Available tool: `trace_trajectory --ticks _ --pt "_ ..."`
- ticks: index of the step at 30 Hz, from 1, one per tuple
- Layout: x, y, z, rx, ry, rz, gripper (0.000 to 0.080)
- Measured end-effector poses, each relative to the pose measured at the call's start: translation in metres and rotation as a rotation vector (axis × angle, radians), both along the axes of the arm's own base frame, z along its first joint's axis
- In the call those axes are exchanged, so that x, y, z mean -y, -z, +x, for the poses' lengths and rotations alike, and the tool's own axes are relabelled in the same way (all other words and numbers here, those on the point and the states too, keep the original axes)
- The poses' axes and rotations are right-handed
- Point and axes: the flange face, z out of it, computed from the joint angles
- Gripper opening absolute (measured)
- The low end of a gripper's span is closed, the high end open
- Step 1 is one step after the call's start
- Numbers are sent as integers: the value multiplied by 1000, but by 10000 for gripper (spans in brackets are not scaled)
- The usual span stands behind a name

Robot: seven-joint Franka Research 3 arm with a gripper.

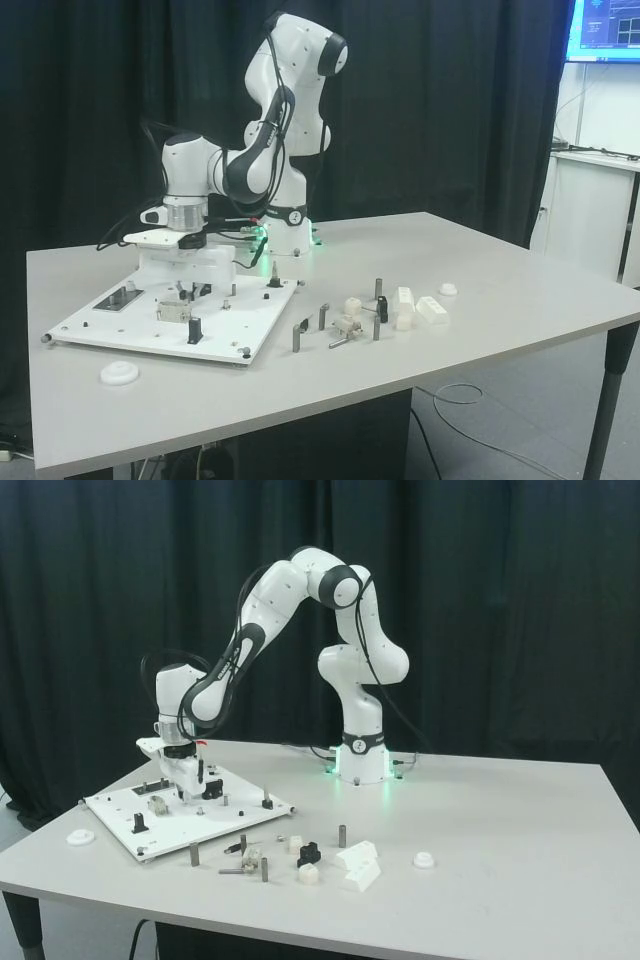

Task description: Remove square peg 1.

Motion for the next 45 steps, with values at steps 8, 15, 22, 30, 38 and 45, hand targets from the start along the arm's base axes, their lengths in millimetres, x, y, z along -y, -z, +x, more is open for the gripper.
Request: trace_trajectory --ticks 8,15,22,30,38,45 --pt "1 0 -1 2 3 -3 218" --pt "1 0 -1 2 -8 -3 31" --pt "1 0 0 2 -13 -4 31" --pt "2 -3 -1 5 -19 -3 31" --pt "3 -11 -2 13 -23 3 31" --pt "4 -24 -4 27 -33 10 31"
